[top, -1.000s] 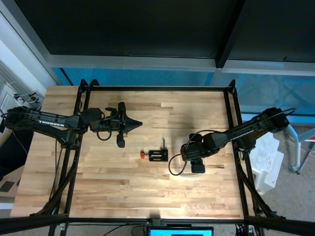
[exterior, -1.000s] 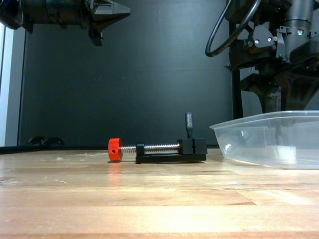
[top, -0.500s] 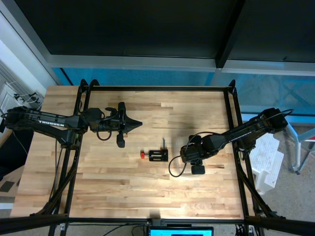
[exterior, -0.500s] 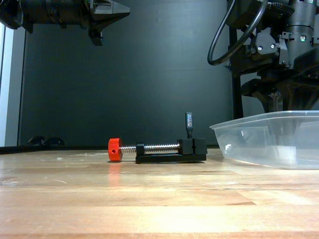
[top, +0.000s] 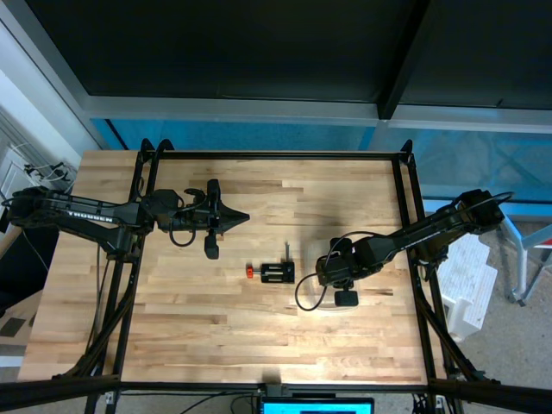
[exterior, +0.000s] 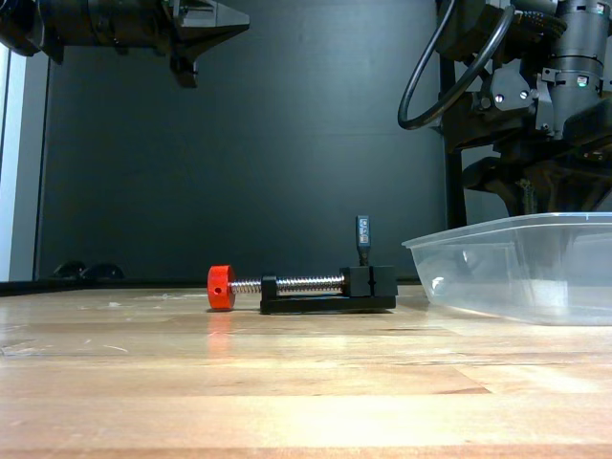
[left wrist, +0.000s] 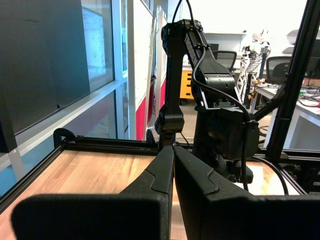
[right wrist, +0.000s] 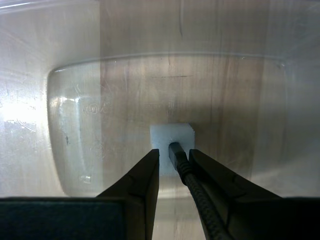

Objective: Pick the usb-c connector and install on the hub

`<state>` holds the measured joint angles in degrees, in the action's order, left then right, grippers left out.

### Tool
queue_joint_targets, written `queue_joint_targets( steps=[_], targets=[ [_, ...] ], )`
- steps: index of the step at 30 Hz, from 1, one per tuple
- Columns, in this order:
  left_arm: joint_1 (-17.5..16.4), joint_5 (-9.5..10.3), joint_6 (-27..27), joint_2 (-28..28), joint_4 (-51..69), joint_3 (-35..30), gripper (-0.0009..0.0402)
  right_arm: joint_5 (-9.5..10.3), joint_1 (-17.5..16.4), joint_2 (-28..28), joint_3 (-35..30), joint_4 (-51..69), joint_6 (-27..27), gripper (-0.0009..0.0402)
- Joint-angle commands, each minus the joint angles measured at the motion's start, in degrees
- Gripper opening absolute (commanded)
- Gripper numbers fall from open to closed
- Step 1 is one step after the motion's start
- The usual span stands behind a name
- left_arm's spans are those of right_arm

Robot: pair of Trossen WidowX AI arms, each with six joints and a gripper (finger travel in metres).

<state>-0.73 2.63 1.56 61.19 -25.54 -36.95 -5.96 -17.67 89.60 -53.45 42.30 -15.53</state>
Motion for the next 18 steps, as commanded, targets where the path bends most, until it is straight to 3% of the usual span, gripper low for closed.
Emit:
queue_joint_targets(
  steps=[1,13,18],
  targets=[
    [0.0,-0.02,0.0,0.0,0.0,0.0,0.0,-0.02,0.0,0.0,0.0,0.0,0.0,0.0057],
    [0.0,-0.02,0.0,0.0,0.0,0.0,0.0,-0.02,0.0,0.0,0.0,0.0,0.0,-0.0001],
    [0.0,0.0,0.0,0.0,0.0,0.0,0.0,-0.02,0.0,0.0,0.0,0.0,0.0,0.0002]
  ],
)
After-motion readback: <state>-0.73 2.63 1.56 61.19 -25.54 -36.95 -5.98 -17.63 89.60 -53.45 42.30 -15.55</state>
